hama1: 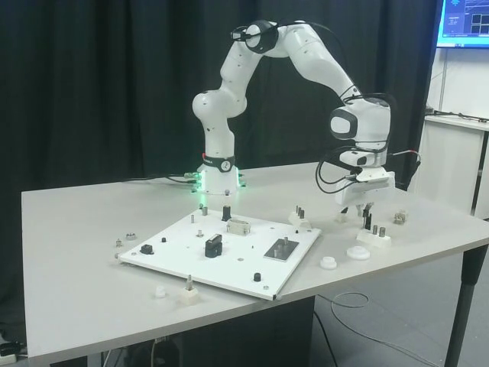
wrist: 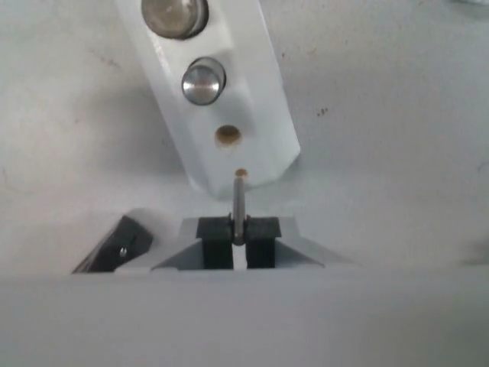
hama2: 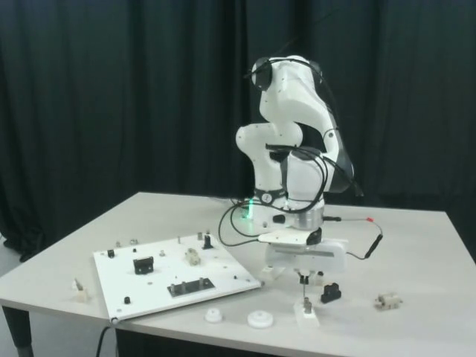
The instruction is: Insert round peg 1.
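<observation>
One thin metal round peg (wrist: pixel 239 208) stood pinched upright between the black fingers (wrist: pixel 215 238) of the gripper (wrist: pixel 239 238), at lower centre of the wrist view. Its tip hung over the white peg holder (wrist: pixel 229 107), a smooth elongated block with a pointed end. Near that end lay two small open holes; two thicker, shiny metal pegs sat in the block's other holes toward the frame's top. The block rested on the grey table (hama1: pixel 76 229). No writing was readable. At left of the first room view lay the flat white board (hama1: pixel 221 256).
</observation>
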Robot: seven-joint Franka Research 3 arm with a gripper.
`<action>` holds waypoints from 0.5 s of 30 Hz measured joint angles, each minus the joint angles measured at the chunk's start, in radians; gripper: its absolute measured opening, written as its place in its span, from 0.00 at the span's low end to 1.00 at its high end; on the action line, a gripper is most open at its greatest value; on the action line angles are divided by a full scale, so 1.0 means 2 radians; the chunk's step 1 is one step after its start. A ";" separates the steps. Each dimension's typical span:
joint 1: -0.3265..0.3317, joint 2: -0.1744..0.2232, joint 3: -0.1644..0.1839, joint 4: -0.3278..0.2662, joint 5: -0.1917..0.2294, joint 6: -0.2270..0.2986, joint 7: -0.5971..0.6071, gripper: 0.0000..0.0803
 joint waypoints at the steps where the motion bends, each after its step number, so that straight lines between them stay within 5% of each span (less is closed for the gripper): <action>1: 0.000 -0.002 0.000 0.001 0.000 -0.004 0.000 0.04; 15: 0.000 -0.014 -0.002 0.003 -0.001 -0.020 0.000 0.04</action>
